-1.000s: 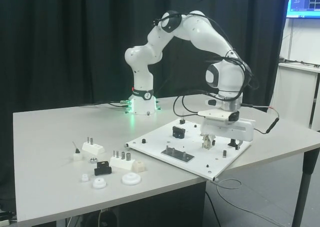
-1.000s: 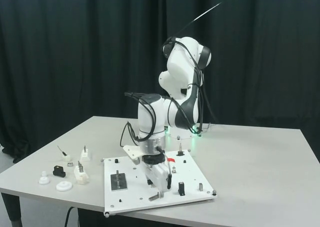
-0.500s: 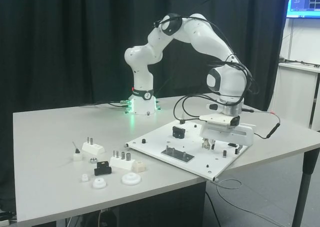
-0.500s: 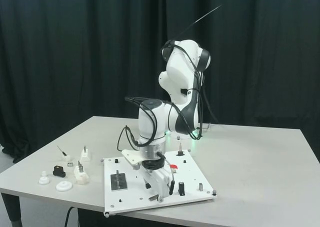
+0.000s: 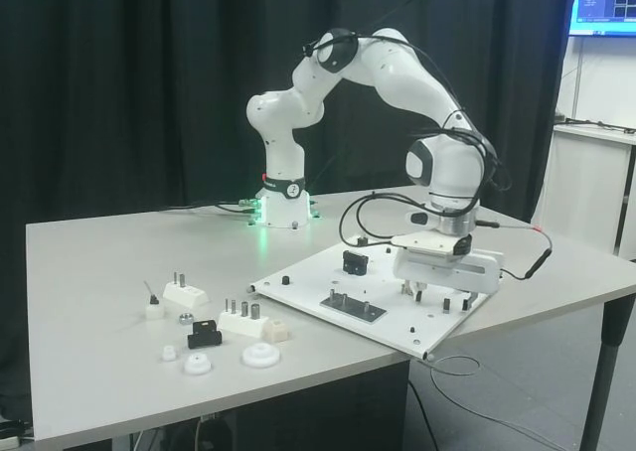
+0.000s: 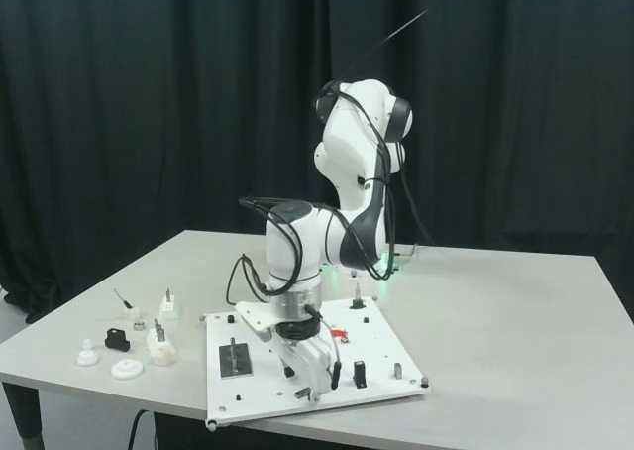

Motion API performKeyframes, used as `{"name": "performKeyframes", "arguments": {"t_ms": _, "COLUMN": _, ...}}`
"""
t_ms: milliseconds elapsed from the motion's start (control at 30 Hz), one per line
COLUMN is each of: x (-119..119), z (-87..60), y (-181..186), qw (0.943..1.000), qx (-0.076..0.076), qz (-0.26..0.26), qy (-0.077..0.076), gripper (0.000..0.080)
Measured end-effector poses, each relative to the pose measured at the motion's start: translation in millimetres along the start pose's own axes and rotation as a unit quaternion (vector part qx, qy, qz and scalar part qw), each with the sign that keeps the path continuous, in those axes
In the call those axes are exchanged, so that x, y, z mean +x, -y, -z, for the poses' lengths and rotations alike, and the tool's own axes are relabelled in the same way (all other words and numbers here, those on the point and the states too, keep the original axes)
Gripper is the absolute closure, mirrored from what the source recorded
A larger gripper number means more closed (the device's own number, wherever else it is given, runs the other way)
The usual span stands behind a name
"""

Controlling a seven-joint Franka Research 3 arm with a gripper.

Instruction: Pick square peg 3.

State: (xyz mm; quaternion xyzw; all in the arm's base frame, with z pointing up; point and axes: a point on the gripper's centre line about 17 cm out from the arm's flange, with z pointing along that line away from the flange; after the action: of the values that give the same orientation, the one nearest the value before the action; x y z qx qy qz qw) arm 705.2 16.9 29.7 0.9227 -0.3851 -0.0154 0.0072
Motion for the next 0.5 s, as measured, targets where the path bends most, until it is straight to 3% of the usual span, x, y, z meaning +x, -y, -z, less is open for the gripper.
{"name": "performKeyframes", "arguments": {"t_ms": 500, "x": -3.1, "z": -6.3, "y": 1.3, "qw": 1.0, "qx": 0.002, "qz": 0.0, "qy": 0.007, "gripper": 0.0003}}
